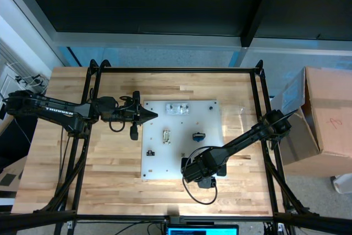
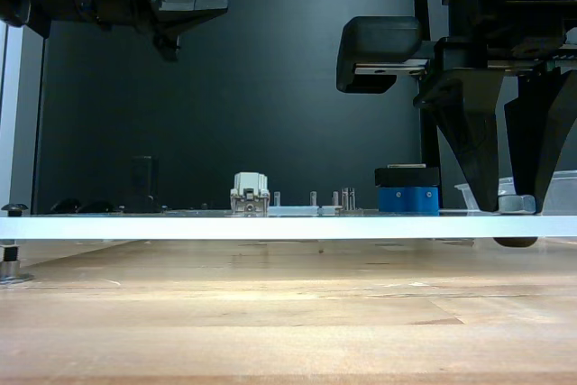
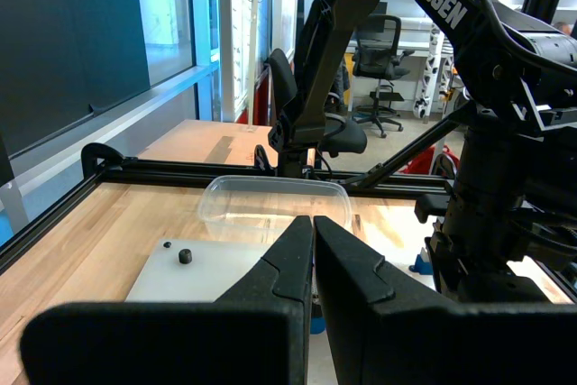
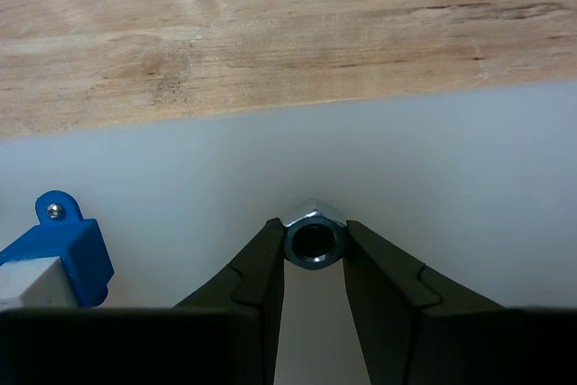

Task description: Unfasten the M12 nut and place it in the container

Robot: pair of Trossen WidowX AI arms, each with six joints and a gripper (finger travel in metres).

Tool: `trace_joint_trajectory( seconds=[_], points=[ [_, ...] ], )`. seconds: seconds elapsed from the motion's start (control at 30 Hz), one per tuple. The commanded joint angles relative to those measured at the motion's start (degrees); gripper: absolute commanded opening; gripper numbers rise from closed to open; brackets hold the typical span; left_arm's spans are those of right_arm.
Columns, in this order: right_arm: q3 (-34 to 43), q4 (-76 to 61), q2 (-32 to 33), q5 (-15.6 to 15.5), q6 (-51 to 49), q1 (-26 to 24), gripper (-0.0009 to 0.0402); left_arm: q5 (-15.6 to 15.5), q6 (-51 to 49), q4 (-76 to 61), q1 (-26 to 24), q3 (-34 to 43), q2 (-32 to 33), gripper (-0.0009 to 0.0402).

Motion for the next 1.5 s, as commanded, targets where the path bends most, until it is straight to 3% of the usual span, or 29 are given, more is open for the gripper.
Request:
trace_joint_trajectory(
  seconds=[0.03, 0.37, 0.53, 0.63, 0.7, 0.87, 1.0, 1.03, 1.27, 1.5],
  points=[
    [0.02, 0.07, 0.04, -0.07, 0.39, 0.02, 0.0020, 0.00, 0.02, 0.00, 0.00, 0.00, 0.02, 0.0000],
    [0.02, 0.04, 0.02, -0.11, 1.29, 0.04, 0.0146, 0.00, 0.02, 0.00, 0.00, 0.00, 0.02, 0.0000],
    [0.02, -0.90, -0.98, 0.04, 1.40, 0.02, 0.0167, 0.00, 0.02, 0.00, 0.00, 0.00, 0.02, 0.0000],
    [0.04, -3.02, -2.34, 0.07, 5.16, 0.00, 0.0160, 0.00, 0.02, 0.00, 0.00, 0.00, 0.02, 0.0000],
    [0.02, -3.76, -3.58, -0.02, 12.76, -0.02, 0.0147, 0.00, 0.02, 0.00, 0.00, 0.00, 0.02, 0.0000],
    [0.02, -5.81, -6.25, -0.11, 41.57, -0.04, 0.0087, 0.00, 0.02, 0.00, 0.00, 0.00, 0.02, 0.0000],
    [-0.48, -6.16, -7.54, -0.70, 65.77, -0.11, 0.0013, 0.00, 0.02, 0.00, 0.00, 0.00, 0.02, 0.0000],
    [-0.94, -5.75, -7.76, -1.70, 68.59, -0.09, -0.0006, 0.00, 0.02, 0.00, 0.02, 0.00, 0.02, 0.0000],
    [-5.79, 3.10, -8.22, -7.17, 83.47, 0.61, 0.0001, 0.00, 0.02, 0.00, 0.00, 0.00, 0.02, 0.0000],
    [-6.27, 5.84, -6.38, -7.23, 88.59, 1.44, 0.0000, 0.00, 0.02, 0.00, 0.02, 0.00, 0.02, 0.0000]
  ],
)
